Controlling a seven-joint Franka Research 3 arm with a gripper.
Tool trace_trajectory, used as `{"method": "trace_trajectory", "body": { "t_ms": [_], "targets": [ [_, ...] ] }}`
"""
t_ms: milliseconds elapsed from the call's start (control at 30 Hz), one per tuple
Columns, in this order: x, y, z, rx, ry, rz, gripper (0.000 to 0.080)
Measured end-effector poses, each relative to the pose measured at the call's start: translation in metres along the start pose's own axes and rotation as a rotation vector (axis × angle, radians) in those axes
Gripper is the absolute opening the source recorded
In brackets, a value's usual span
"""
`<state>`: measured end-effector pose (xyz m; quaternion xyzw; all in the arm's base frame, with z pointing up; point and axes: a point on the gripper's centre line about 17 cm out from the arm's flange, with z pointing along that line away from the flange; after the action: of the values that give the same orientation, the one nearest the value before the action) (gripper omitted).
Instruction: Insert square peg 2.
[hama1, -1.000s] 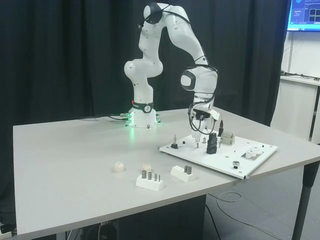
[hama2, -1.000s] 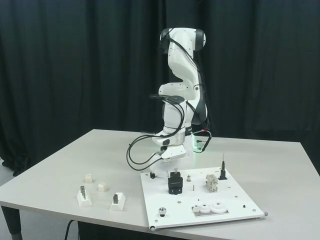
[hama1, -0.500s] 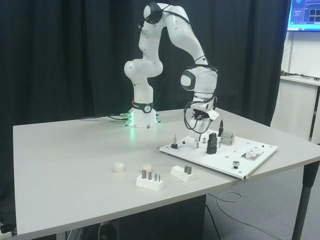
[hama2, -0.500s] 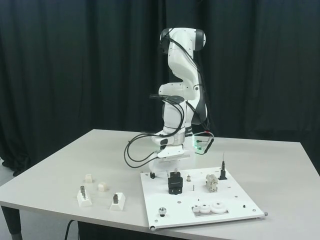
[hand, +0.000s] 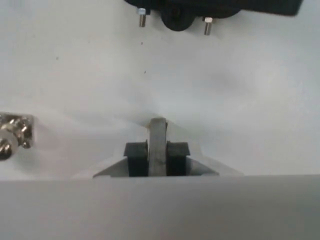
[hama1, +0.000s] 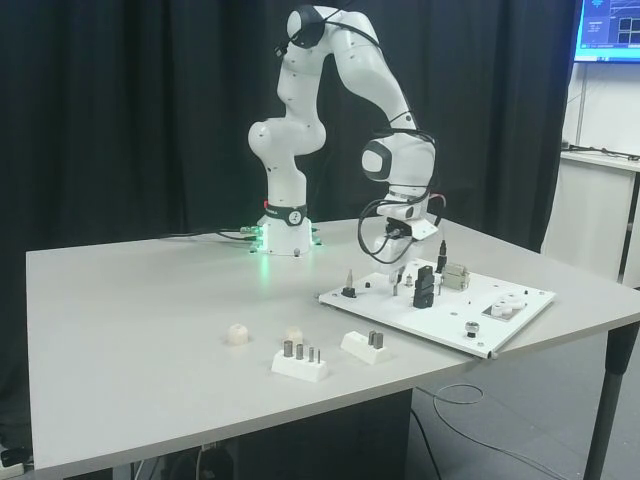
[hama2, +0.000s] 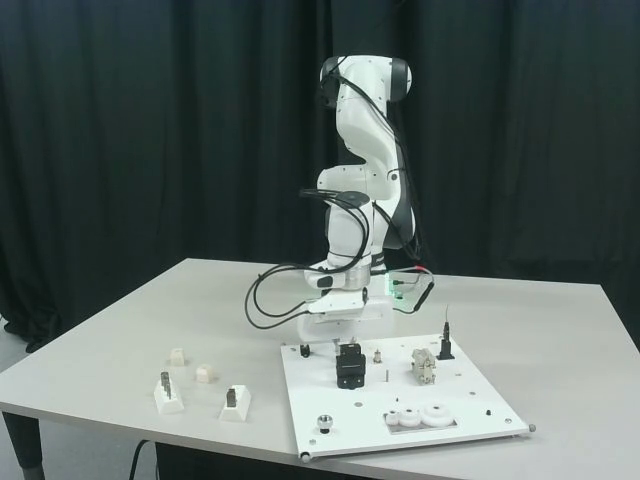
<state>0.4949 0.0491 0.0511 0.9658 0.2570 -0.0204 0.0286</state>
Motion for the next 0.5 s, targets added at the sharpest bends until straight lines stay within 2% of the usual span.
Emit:
{"method": "trace_trajectory", "body": {
  "t_ms": [233,500],
  "targets": [
    [0.0004,-0.0001,-0.0001,0.001,0.002,0.06,0.0074],
    [0.0021,0.0,-0.0001,0.008,0.012,0.198,0.0074]
  ]
}}
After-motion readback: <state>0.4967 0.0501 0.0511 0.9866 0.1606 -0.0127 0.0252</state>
